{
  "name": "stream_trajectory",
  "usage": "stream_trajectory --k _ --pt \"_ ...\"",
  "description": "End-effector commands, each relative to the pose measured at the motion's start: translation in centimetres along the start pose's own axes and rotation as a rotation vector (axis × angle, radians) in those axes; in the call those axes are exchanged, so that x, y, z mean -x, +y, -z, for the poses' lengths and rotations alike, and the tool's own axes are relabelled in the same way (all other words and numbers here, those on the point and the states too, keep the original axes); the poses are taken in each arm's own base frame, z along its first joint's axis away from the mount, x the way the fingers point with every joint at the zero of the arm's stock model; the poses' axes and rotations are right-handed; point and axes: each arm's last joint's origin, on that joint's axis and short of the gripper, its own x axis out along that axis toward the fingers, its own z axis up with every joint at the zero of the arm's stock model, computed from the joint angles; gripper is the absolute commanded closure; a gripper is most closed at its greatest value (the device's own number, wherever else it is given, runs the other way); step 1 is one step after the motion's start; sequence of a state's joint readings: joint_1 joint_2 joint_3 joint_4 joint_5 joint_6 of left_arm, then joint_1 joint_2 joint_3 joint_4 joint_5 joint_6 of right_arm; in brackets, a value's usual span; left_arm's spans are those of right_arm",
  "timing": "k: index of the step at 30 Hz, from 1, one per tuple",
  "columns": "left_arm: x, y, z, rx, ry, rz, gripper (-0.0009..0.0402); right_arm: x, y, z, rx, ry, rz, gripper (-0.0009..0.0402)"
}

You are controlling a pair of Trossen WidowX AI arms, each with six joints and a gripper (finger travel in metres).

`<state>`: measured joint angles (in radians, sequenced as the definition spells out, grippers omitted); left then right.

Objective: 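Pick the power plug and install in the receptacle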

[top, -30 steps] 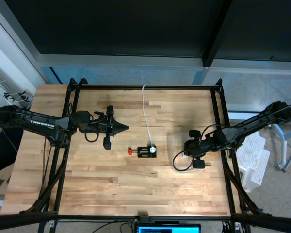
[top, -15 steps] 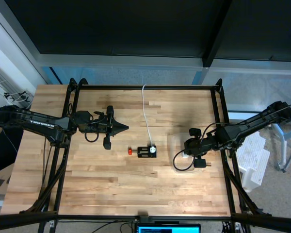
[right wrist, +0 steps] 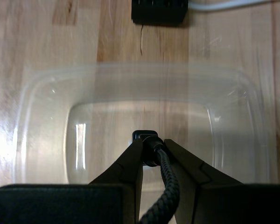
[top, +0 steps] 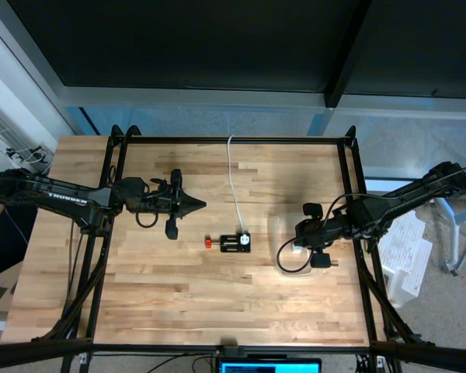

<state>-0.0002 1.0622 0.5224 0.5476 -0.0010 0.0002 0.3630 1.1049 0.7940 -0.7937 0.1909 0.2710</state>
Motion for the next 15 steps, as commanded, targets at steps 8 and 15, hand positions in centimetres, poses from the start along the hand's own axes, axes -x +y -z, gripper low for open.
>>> stream_trajectory --k 8,15 --pt "0.0 0.0 0.0 0.0 -0.001 0.0 0.0393 1.0 -0.4 -4.0 -0.036 -0.031 0.019 0.0393" --pt "0.0 0.0 0.0 0.0 -0.001 0.0 0.0393 0.1 -0.5 -7.1 -0.048 -0.025 0.04 0.0393"
